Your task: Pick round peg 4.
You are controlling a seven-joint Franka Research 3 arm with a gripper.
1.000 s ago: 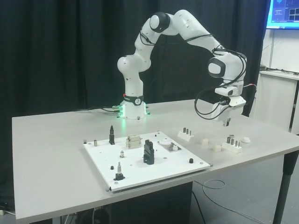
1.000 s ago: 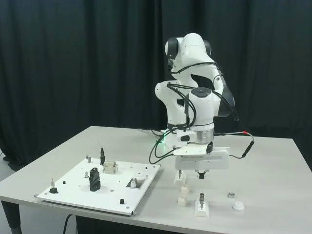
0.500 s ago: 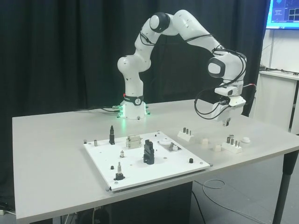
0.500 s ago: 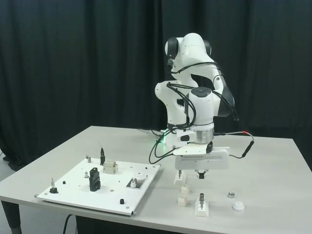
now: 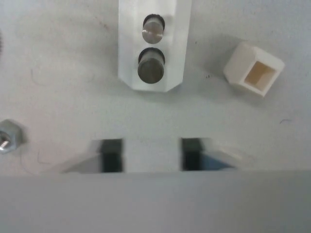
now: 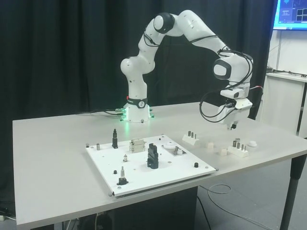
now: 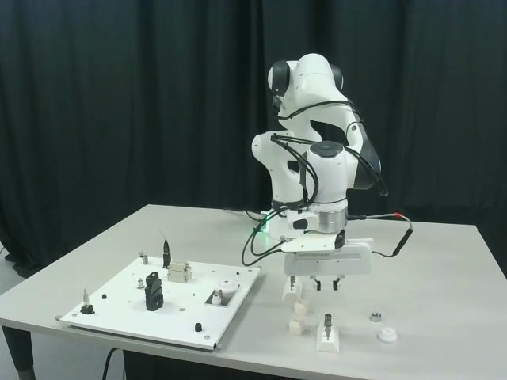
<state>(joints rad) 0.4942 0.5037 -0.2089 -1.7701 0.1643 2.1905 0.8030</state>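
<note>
The gripper (image 7: 325, 286) is seen hanging above the table (image 6: 57, 143), its two fingers spread wide with nothing between them, and it is held well clear of the white peg holder (image 5: 151, 58) that stands near the table's front edge. In the wrist view two round pegs are seen standing upright in that holder, a wider one (image 5: 151, 69) at the holder's chamfered end and a narrower one (image 5: 153, 29) just behind it; which of them is round peg 4 cannot be told from the pictures, so the wrong peg may be taken if the target is misjudged. Because the pegs stand close together, a finger (image 5: 112, 154) could be brought down onto the neighbouring peg or onto the holder's rim if the descent is not centred, and the light holder could then be pushed or tipped. A grip set too high on the smooth shaft is likely to slip, and the holder may be lifted along with the peg if the fit in its socket is tight. A hollow white cube (image 5: 253, 69) lies near the holder and a nut (image 5: 8, 136) lies further off; the cube could be knocked by a sideways correction made low over the table.
</note>
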